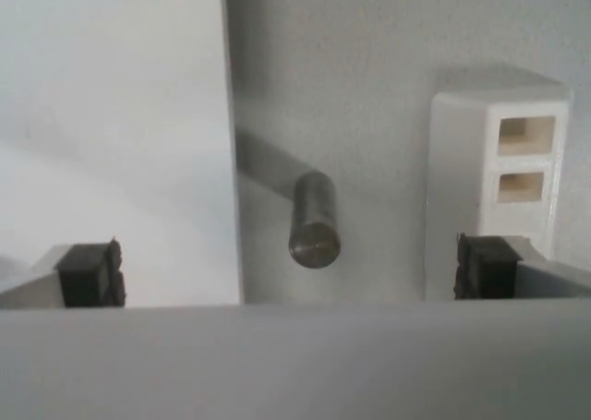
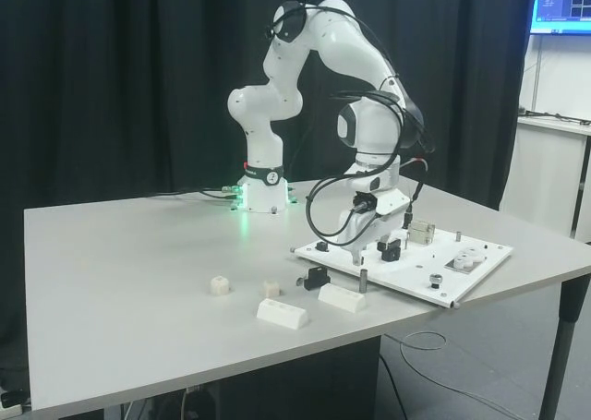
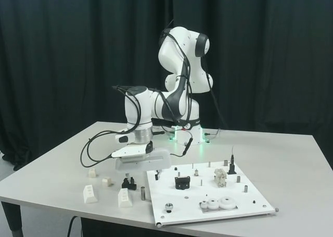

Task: Remove round peg 3.

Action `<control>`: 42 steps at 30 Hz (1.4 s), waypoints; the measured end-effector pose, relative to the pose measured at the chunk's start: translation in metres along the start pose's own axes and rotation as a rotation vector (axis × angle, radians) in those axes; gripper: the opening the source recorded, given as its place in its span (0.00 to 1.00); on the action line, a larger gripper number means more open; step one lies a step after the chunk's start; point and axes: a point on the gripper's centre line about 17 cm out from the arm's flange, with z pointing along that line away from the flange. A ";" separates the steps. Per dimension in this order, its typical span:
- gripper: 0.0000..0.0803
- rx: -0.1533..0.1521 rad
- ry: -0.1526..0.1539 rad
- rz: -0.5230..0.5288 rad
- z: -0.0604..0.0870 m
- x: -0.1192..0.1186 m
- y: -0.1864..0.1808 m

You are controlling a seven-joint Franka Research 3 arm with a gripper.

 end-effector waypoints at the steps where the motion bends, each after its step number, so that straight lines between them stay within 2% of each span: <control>1: 1.00 0.000 -0.001 -0.001 0.000 0.000 0.000; 13: 1.00 0.006 -0.007 0.006 -0.003 0.002 -0.004; 21: 1.00 0.030 -0.020 0.027 -0.010 0.010 -0.024; 31: 1.00 0.085 -0.046 0.026 -0.017 0.023 -0.080; 42: 1.00 0.142 -0.078 0.031 -0.013 0.039 -0.171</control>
